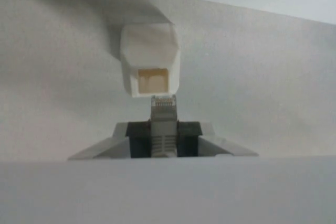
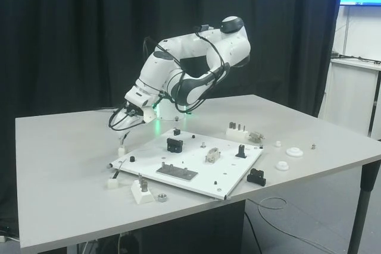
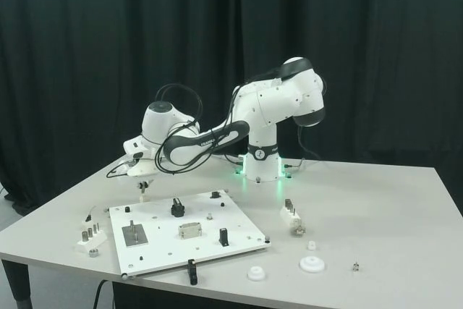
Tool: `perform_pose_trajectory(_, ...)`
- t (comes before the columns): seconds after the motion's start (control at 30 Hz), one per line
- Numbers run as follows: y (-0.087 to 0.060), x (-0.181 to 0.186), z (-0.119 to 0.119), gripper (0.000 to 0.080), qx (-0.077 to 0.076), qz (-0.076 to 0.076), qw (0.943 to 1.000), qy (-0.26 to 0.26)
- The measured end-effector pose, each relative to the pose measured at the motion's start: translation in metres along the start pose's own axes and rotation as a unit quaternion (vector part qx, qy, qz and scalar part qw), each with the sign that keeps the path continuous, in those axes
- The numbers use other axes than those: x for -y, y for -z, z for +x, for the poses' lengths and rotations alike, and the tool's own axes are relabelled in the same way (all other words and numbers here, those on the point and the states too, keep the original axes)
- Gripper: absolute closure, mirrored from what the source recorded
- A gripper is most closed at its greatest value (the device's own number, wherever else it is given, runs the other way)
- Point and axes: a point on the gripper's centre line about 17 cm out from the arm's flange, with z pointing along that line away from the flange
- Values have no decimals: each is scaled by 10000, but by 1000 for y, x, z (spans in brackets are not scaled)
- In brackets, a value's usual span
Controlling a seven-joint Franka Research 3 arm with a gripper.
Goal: Place Ethernet.
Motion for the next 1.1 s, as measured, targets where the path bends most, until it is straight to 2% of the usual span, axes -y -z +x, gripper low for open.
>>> perform_pose_trajectory(1.1,-9,9,3,703,-28,111,9999,40)
